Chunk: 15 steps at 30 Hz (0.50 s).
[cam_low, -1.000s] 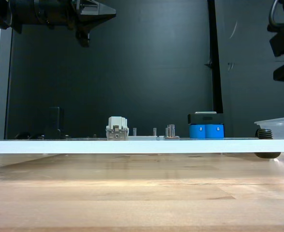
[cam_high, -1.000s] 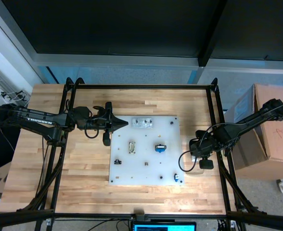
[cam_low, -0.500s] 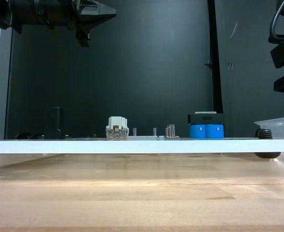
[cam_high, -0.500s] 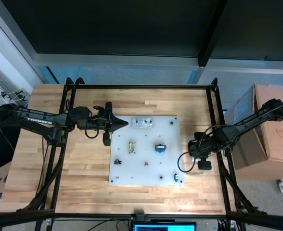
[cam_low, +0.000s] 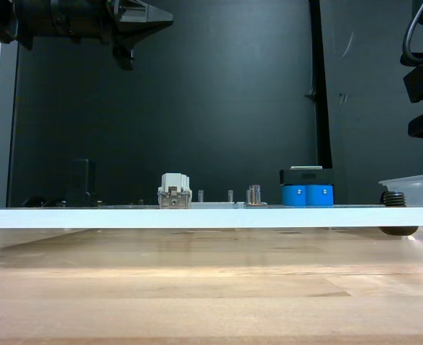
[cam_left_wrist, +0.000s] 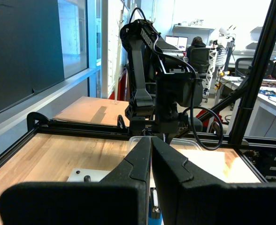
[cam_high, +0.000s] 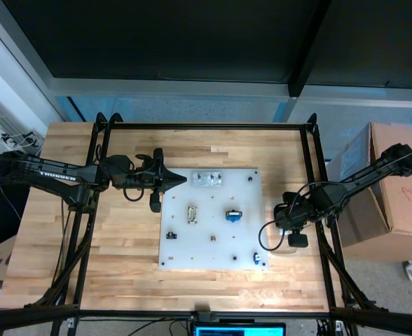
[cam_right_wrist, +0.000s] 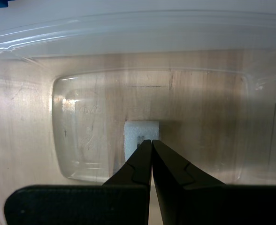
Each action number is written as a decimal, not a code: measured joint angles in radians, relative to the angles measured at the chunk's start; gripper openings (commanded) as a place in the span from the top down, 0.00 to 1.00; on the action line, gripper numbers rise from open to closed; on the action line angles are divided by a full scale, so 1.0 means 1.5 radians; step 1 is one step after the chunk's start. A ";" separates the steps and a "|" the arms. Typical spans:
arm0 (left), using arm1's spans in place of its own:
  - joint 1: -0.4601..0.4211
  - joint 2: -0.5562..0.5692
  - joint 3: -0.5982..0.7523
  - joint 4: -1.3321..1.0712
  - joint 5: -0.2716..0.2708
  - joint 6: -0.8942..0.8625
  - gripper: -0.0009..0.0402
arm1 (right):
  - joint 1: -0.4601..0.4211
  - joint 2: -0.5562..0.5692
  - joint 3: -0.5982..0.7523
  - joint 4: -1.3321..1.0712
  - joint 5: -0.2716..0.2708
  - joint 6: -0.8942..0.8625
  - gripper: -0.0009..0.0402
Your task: Pick the RJ45 connector and install on the taskboard
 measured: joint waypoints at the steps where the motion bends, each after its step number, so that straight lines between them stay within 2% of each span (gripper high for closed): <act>1: 0.000 0.000 0.000 0.000 0.000 0.000 0.98 | 0.000 0.000 0.000 0.000 0.000 0.000 0.98; 8: 0.000 0.000 0.000 0.000 0.000 0.000 0.98 | 0.001 -0.005 0.005 -0.001 0.000 0.002 0.98; 15: 0.000 0.000 0.000 0.000 0.000 0.000 0.98 | 0.019 -0.077 0.008 -0.009 0.006 0.050 0.92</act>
